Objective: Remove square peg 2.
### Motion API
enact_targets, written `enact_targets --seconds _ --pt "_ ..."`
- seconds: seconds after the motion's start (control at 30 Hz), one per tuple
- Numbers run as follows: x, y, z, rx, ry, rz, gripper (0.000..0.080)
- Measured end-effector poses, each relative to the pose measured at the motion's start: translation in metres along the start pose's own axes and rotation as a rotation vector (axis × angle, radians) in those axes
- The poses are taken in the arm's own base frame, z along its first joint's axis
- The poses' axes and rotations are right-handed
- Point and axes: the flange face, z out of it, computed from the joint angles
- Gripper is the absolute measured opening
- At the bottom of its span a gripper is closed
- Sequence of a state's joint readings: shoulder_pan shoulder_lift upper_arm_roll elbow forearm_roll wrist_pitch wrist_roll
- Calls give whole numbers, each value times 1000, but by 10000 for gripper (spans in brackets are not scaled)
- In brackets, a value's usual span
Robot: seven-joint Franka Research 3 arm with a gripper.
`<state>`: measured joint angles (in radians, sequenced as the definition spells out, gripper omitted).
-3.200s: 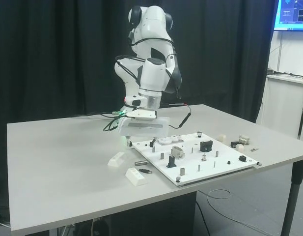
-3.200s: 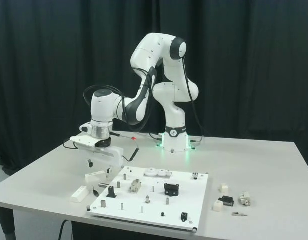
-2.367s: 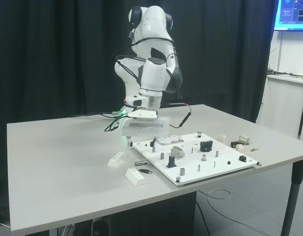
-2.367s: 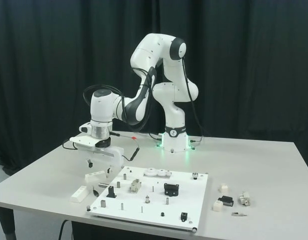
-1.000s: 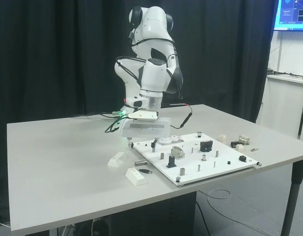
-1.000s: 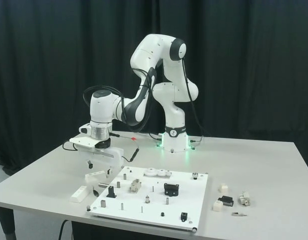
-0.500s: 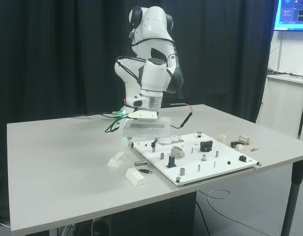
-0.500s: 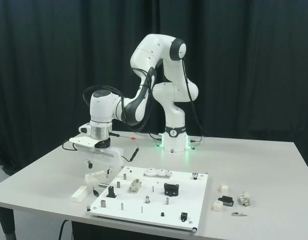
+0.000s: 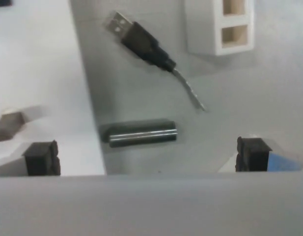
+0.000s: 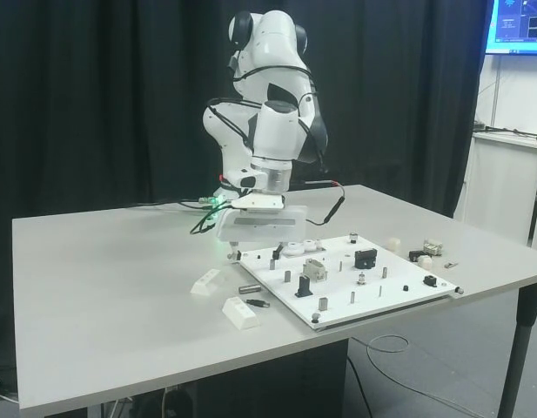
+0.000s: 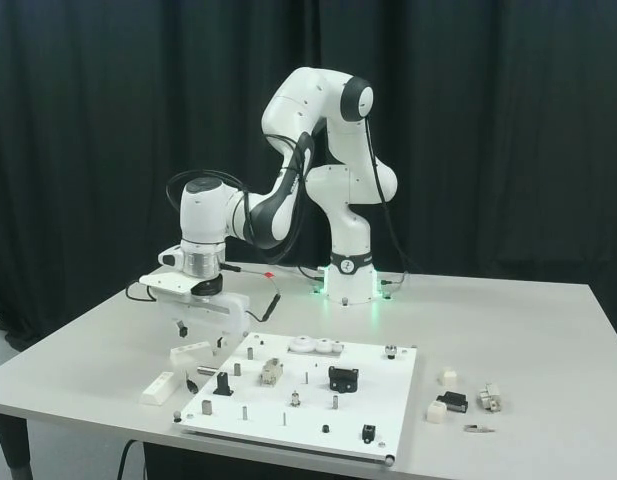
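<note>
Second room view: the arm bends low, its end effector (image 11: 200, 333) spread wide and empty, hovering over the board's (image 11: 383, 400) edge near a grey peg (image 9: 139, 132) on the table (image 11: 548, 340).

Robotics lab: black curtains (image 11: 488, 120), bolted arm (image 11: 328, 150), grey table (image 10: 103, 261).

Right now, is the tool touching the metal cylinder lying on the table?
Apart. In the wrist view the tool is open, its black fingertips wide on either side of the metal cylinder, with bare table between.

White arm (image 11: 288, 190) folded forward, wrist pointing down, pincer (image 9: 146, 156) fingers spread wide, holding nothing
</note>
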<state>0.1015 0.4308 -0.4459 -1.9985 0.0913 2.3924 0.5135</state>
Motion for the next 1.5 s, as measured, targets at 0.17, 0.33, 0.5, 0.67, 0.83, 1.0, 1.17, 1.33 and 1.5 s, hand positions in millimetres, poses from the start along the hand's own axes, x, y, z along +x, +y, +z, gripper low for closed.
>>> enact_targets --seconds 0.17,0.33,0.5,0.67,0.83,1.0,1.17,1.33,1.5 --pt "-5 -9 -1 25 -22 12 800" --pt "-12 -17 0 42 -50 19 800" --pt "-18 -25 1 50 -59 12 800" --pt "-23 -31 4 49 -65 0 800" --pt "-26 -35 7 45 -68 -7 800" --pt "-29 -38 10 41 -72 -10 800" --pt "-34 -43 12 45 -80 -6 800" --pt "-40 -51 13 58 -92 4 800" --pt "-48 -61 11 66 -99 22 800"
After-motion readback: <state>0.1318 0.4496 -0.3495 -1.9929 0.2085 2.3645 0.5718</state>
